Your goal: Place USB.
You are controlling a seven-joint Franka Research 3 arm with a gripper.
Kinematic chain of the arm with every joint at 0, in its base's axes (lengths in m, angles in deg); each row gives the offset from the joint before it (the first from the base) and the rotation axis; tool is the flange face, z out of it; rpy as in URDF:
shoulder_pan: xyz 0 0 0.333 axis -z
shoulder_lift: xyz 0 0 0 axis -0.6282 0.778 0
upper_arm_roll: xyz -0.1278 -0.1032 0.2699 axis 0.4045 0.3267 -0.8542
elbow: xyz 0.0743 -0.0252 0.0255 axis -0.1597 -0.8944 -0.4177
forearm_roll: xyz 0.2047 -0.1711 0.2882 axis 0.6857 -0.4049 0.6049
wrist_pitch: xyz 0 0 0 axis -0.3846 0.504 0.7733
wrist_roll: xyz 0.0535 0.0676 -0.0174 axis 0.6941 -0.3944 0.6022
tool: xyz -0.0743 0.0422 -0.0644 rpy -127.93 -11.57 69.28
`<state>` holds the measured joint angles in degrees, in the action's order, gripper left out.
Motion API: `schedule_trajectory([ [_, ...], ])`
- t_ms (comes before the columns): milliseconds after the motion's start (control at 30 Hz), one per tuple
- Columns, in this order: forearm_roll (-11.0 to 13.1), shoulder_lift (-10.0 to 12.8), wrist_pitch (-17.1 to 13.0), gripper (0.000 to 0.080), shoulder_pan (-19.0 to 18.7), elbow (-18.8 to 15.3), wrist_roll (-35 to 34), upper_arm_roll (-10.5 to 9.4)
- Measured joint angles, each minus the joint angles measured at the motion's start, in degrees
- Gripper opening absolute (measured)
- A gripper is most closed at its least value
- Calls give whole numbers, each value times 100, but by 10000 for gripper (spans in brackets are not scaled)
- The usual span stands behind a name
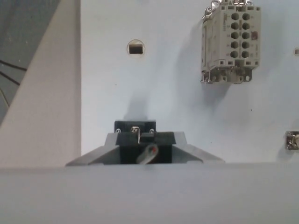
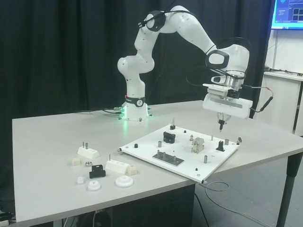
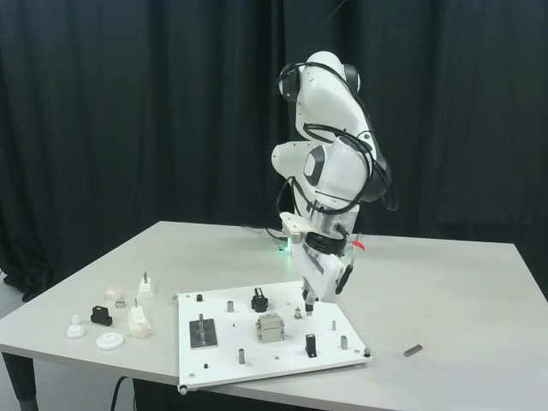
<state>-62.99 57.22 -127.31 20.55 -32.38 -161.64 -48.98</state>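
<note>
The hand [image 2: 220, 124] is clamped on the USB plug [image 1: 136, 132], hovering above the white board [image 2: 142, 149] at centre frame; insertion into the slot [image 1: 135, 47] remains.

The grey bench [image 2: 47, 142] carries a white board [image 2: 142, 156] near its front edge, small white parts [image 2: 120, 166] and a black block [image 2: 97, 171] towards one end, and the arm's base [image 2: 134, 112] at the rear.
</note>
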Motion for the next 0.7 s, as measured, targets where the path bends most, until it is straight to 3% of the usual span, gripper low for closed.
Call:
schedule_trajectory([
  [700, -23, -9, 0, 65, 8, 41, 67, -2],
])
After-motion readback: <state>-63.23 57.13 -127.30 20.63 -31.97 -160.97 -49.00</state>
